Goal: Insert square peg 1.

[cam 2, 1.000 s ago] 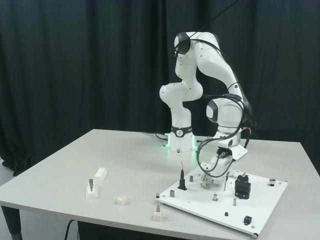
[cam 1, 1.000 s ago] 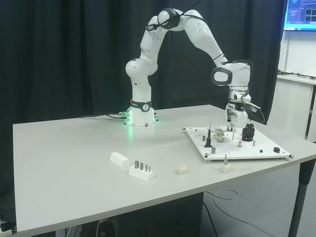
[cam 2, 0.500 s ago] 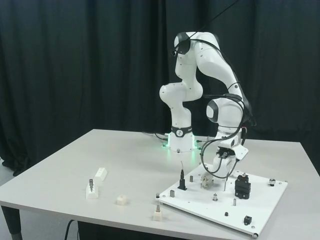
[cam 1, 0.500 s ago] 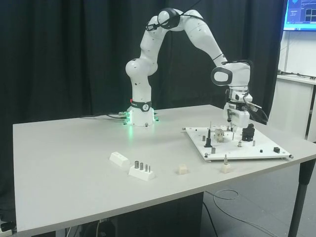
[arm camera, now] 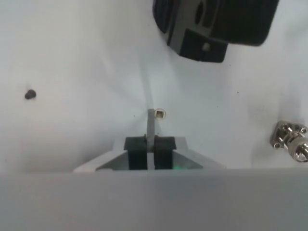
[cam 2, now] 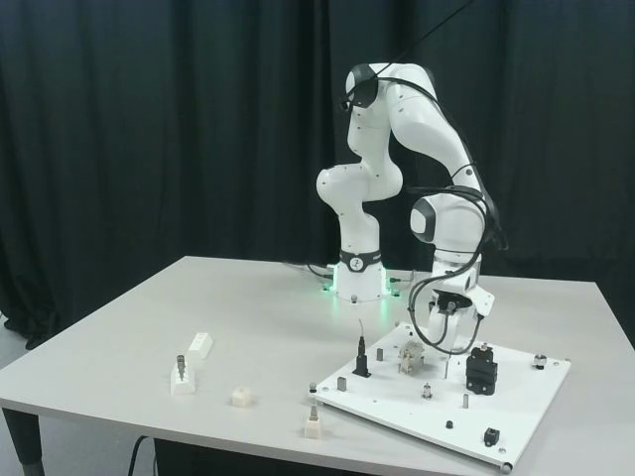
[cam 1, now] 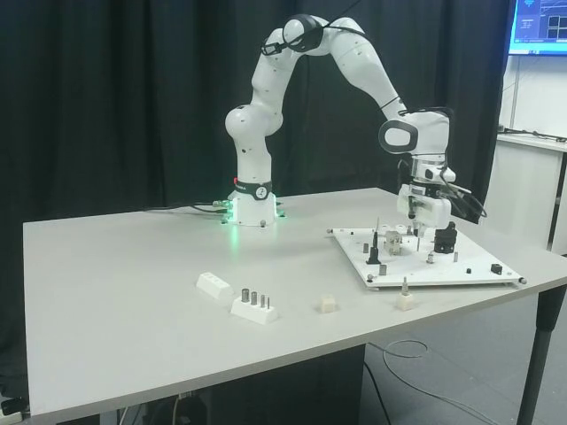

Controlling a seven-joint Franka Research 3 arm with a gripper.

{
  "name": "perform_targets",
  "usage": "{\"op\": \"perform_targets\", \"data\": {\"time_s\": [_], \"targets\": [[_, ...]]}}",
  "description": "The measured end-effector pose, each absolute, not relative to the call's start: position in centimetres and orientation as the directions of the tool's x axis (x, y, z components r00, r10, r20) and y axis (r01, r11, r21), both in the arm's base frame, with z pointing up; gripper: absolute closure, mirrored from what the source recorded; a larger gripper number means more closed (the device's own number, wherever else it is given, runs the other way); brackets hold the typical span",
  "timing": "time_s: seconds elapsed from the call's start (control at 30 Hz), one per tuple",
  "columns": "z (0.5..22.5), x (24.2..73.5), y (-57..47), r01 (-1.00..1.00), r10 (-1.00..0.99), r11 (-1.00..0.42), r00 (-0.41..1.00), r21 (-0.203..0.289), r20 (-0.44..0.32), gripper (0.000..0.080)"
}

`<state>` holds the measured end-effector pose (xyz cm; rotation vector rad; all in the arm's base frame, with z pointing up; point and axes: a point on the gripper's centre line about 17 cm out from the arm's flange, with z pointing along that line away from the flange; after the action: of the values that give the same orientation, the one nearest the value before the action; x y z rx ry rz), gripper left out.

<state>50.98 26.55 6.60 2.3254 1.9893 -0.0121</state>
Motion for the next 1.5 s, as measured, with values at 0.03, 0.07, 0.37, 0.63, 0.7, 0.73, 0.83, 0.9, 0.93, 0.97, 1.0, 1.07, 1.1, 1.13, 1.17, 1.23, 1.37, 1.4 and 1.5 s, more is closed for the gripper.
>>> {"op": "perform_targets", "data": {"time_s": [0.03, 0.07, 0.37, 0.63, 0.7, 0.73, 0.83, 0.9, 0.93, 0.97, 1.0, 1.07, 1.1, 1.13, 1.17, 1.23, 1.37, 1.4, 1.5], "targets": [[6.61, 50.98, 26.55, 0.988, 0.987, -0.146, 0.149, 0.057, -0.06, 0.0776], [6.61, 50.99, 26.55, 0.989, 0.988, -0.138, 0.141, 0.057, -0.061, 0.0776], [6.62, 51.04, 26.48, 0.994, 0.993, -0.089, 0.093, 0.058, -0.068, 0.0776], [6.64, 51.15, 26.44, 0.997, 0.996, -0.051, 0.056, 0.062, -0.076, 0.0776], [6.64, 51.19, 26.42, 0.997, 0.996, -0.045, 0.05, 0.065, -0.078, 0.0776], [6.64, 51.19, 26.43, 0.997, 0.996, -0.044, 0.049, 0.065, -0.078, 0.0776], [6.64, 51.2, 26.45, 0.997, 0.996, -0.044, 0.049, 0.066, -0.078, 0.0776], [6.64, 51.2, 26.44, 0.997, 0.996, -0.047, 0.052, 0.066, -0.077, 0.0776], [6.64, 51.21, 26.43, 0.996, 0.995, -0.054, 0.059, 0.066, -0.076, 0.0776], [6.64, 51.21, 26.42, 0.996, 0.995, -0.064, 0.069, 0.066, -0.075, 0.0776], [6.64, 51.22, 26.41, 0.995, 0.994, -0.076, 0.081, 0.067, -0.074, 0.0776], [6.63, 51.21, 26.4, 0.992, 0.991, -0.105, 0.11, 0.069, -0.071, 0.0776], [6.63, 51.2, 26.41, 0.991, 0.99, -0.119, 0.123, 0.069, -0.07, 0.0776], [6.63, 51.19, 26.43, 0.989, 0.988, -0.13, 0.135, 0.07, -0.069, 0.0776], [6.63, 51.16, 26.45, 0.987, 0.987, -0.142, 0.147, 0.07, -0.068, 0.0776], [6.64, 51.11, 26.49, 0.984, 0.984, -0.161, 0.166, 0.071, -0.066, 0.0776], [6.62, 51.0, 26.59, 0.98, 0.979, -0.188, 0.193, 0.07, -0.062, 0.0776], [6.61, 50.97, 26.62, 0.979, 0.979, -0.192, 0.196, 0.069, -0.061, 0.0776], [6.6, 50.9, 26.65, 0.977, 0.977, -0.2, 0.204, 0.067, -0.058, 0.0776]]}}
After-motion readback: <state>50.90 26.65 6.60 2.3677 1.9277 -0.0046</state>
